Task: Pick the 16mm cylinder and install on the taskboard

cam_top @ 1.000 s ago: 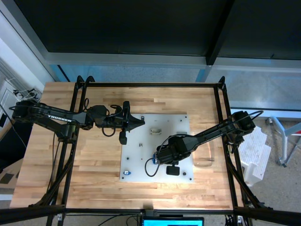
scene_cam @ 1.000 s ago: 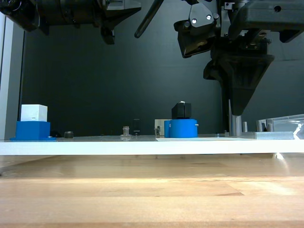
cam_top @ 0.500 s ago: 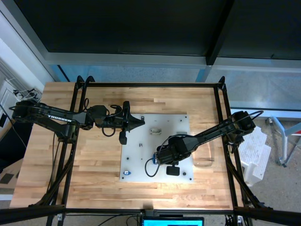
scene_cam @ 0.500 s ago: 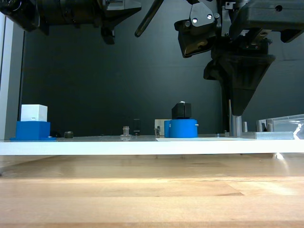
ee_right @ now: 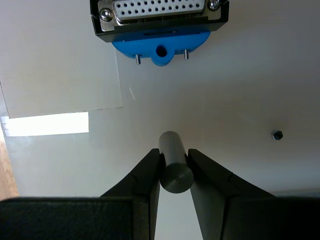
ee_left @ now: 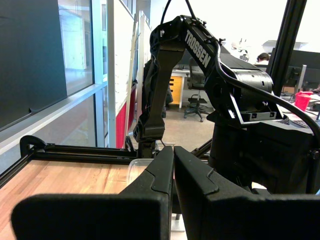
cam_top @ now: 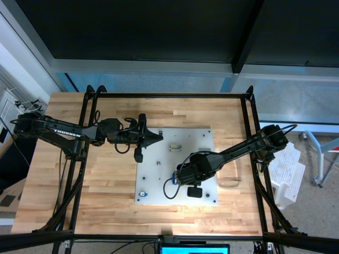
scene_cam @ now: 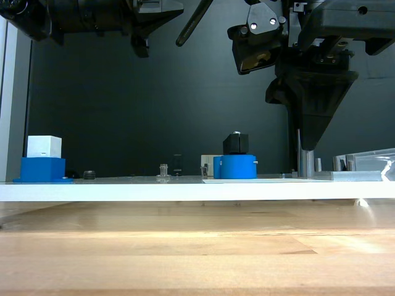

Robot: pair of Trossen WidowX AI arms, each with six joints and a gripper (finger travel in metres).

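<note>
**High view: right gripper (cam_top: 179, 177) clamped on the 16mm cylinder (ee_right: 175, 167) over the taskboard (cam_top: 159, 185)**

You have a pale wooden table (cam_top: 106, 201) ringed by a black frame (cam_top: 169, 96), with a dark wall behind it. The white taskboard lies at the table's middle. A clear plastic tray (cam_top: 231, 177) sits just beside the board's right edge; you cannot tell what it holds. The cylinder stands upright between the right gripper's fingers, its lower end down at the board surface, near the blue fitting (ee_right: 159, 42). The left gripper (cam_top: 156, 136) hangs above the board's far left corner, fingers pressed together.
</note>
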